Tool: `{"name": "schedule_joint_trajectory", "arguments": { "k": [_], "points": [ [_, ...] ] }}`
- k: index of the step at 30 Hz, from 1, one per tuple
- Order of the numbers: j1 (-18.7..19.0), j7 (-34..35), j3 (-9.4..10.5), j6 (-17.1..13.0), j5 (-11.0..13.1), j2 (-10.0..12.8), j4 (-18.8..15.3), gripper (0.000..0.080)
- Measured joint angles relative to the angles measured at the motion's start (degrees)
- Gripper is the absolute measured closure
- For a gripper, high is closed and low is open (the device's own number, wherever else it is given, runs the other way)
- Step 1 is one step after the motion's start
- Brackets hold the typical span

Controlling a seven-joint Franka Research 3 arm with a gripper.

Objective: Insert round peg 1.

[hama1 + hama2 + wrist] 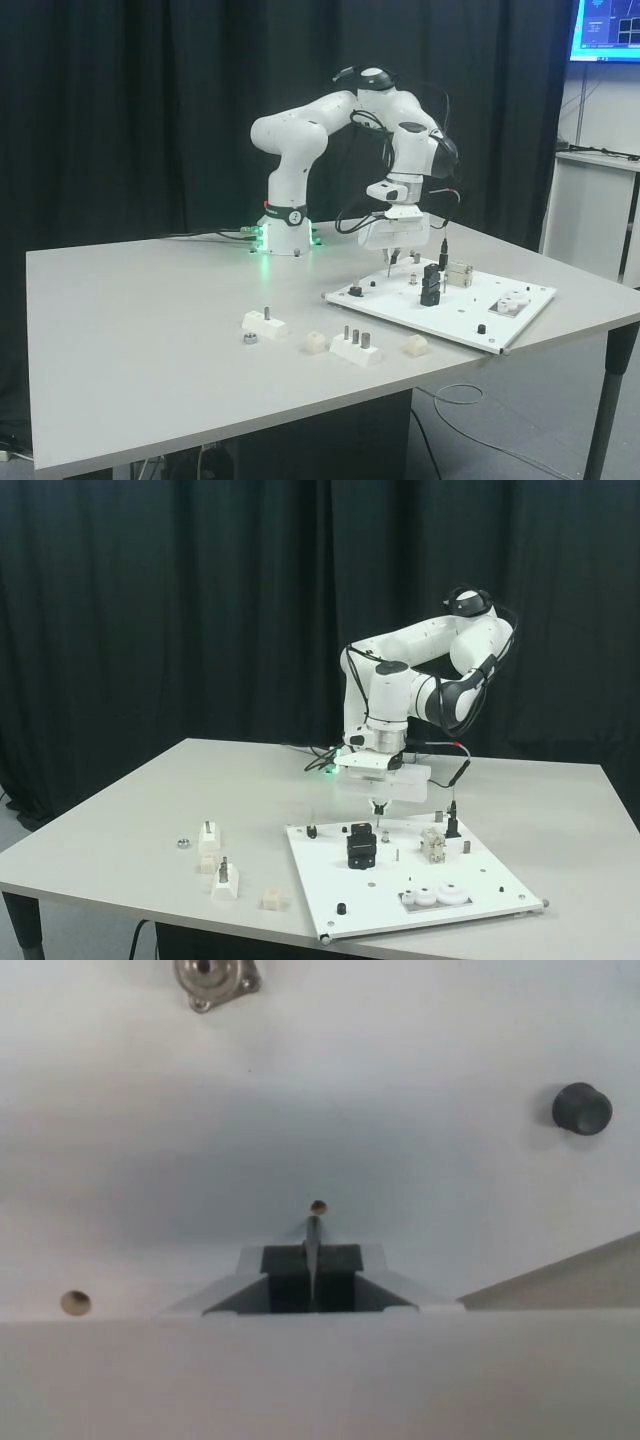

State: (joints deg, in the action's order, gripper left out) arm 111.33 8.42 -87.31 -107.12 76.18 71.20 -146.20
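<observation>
In the wrist view my gripper [313,1278] is shut on a thin grey round peg [313,1240] that sticks out past the fingertips. The peg's tip ends right beside a small round hole [318,1206] in the white board [420,1050]. I cannot tell whether the tip touches the board. In both room views the gripper [392,256] [378,807] points straight down, just over the back part of the white board [525,318] [480,912], with the peg too small to make out there.
On the board are a black knob [582,1109], a metal fitting [215,980], another hole [75,1303], a black block [430,285] [361,847] and white gears [435,895]. White peg holders [357,348] [224,880] stand on the grey table beside the board.
</observation>
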Motion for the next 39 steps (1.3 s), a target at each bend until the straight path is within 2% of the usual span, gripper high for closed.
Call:
{"name": "schedule_joint_trajectory", "arguments": {
  "k": [20,39],
  "points": [
    [0.18,0.69,1.34,-2.0,0.29,0.0,0.0,0.0787],
    [0.44,0.59,1.38,-2.27,-0.24,0.0,0.01,0.0787]
  ]
}}
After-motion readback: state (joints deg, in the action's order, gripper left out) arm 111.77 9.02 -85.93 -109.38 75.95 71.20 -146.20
